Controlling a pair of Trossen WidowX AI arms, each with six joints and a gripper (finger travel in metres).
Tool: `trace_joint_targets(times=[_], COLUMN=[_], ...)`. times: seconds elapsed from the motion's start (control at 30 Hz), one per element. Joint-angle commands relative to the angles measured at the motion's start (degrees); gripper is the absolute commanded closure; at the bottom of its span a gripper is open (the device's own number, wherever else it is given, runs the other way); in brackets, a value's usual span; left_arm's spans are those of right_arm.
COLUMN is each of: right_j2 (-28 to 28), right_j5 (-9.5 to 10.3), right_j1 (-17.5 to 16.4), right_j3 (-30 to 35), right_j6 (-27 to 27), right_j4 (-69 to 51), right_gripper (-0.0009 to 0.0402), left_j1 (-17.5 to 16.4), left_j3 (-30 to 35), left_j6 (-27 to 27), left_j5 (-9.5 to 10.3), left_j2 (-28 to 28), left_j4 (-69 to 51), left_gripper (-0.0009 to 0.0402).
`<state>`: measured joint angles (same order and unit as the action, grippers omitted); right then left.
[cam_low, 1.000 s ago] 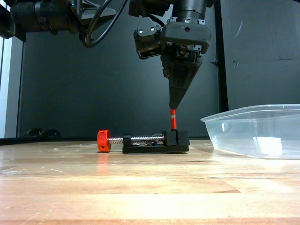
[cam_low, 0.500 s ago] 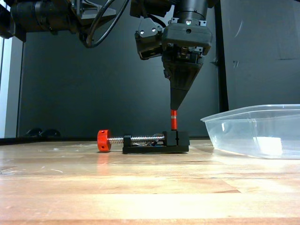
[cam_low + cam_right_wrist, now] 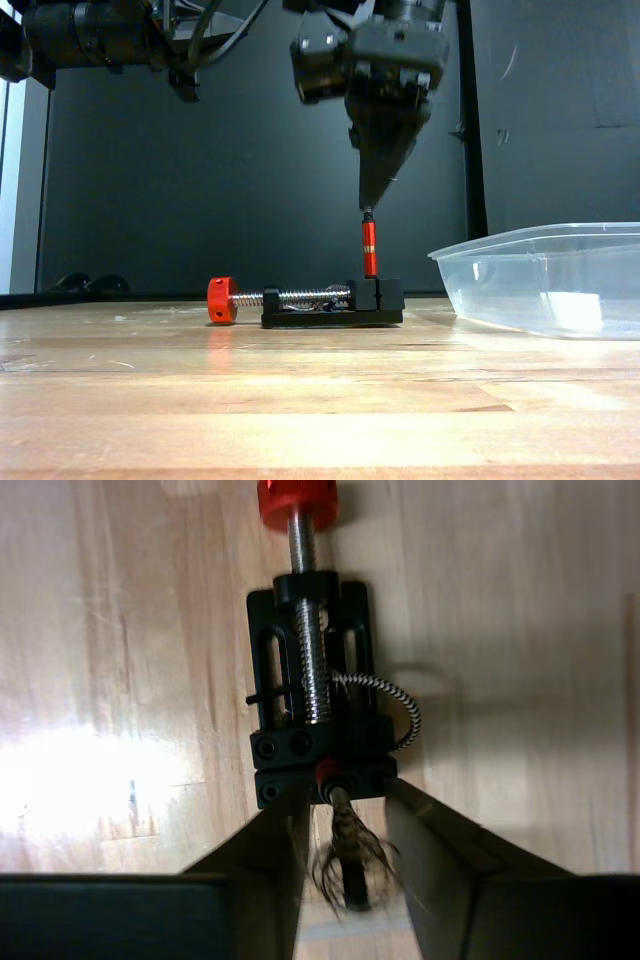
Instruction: Pick the rca connector and install on the hub
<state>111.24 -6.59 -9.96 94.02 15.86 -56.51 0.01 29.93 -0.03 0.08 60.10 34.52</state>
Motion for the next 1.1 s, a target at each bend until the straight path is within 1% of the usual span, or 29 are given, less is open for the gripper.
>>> trace_joint_targets(times=[0.03,0.2,0.4,0.6,0.73,0.87,1.0,1.1], right_j2=[-2.2,-7.4,-14.5,-20.7,-22.6,-23.3,-26.6,-31.6], right_j5=[0.09,0.04,0.09,0.11,0.11,0.11,0.09,0.09], right_j1=[-0.1,-0.2,-0.3,-0.3,-0.4,-0.4,-0.3,0.8], right_j3=[-0.7,-5.6,-14.6,-22.2,-24.6,-25.3,-27.5,-31.8], right_j6=[-1.4,-2.9,-3.1,-3.1,-3.4,-3.4,-6.1,-9.3], right_j4=[0.2,1.0,6.0,11.9,13.3,13.7,17.4,24.7], right_gripper=[0.0243,0.0208,0.0194,0.0194,0.0194,0.0194,0.0203,0.0229], left_j1=[0.0,0.0,0.0,0.0,0.0,0.0,0.0,0.0], left_j3=[0.0,0.0,0.0,0.0,0.0,0.0,0.0,0.0], left_j6=[0.0,0.0,0.0,0.0,0.0,0.0,0.0,0.0], left_j5=[-0.02,-0.02,-0.02,-0.02,-0.02,-0.02,-0.02,-0.02], left_j2=[0.0,0.0,0.0,0.0,0.0,0.0,0.0,0.0], left_j4=[0.0,0.0,0.0,0.0,0.0,0.0,0.0,0.0], left_gripper=[0.0393,0.0393,0.0393,0.0393,0.0393,0.0393,0.0393,0.0393])
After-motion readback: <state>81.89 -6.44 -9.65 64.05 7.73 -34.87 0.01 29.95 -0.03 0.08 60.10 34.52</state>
